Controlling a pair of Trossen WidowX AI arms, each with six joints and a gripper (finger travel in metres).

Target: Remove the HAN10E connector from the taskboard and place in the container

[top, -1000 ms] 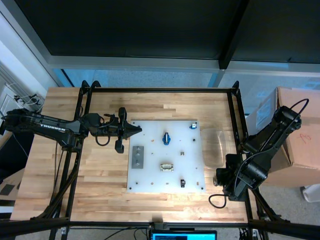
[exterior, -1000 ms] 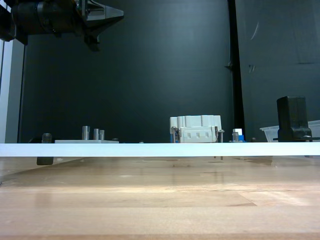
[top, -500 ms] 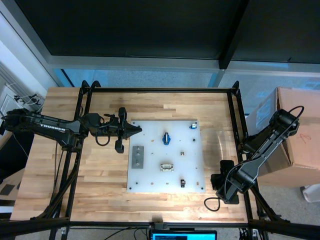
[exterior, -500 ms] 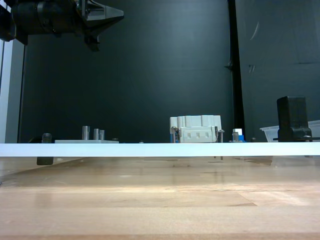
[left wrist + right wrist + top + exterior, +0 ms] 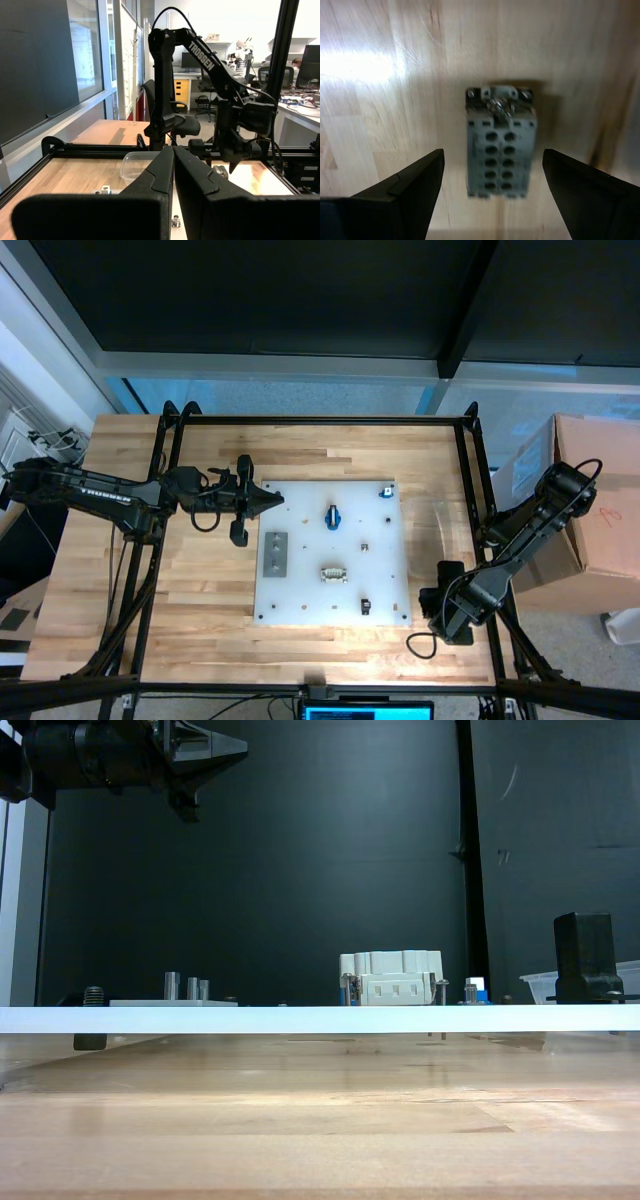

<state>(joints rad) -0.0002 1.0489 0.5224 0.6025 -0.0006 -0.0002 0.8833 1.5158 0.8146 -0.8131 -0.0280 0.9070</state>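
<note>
The right gripper hangs over the wooden table, off the taskboard's near right corner. Its fingers are spread wide, with nothing between them but air.

Directly beneath it lies a grey ten-hole insert, judged to be the HAN10E connector. It lies free on the wood, clear of the board and touched by neither finger.

The step in hand looks to be the pick-up. The gripper should come straight down without twisting, so the fingers pass either side of the body and close on its two long walls. The connector sits a touch nearer one finger than the other, so that finger would likely nudge it first. A slight sideways correction before closing would keep it from skidding on the wood.

Its contact holes face up toward the gripper. Its long axis runs crosswise to the line joining the fingers, so they flank the narrow width. The end with the metal screw lies out beyond the fingertips.

Farther off, a pale housing sits upright on the board. The clear container stands beyond the gripper, just beside the board's right edge.

Farthest away, the left gripper hangs high over the board's far left edge, with its fingers pressed together and empty.
</note>
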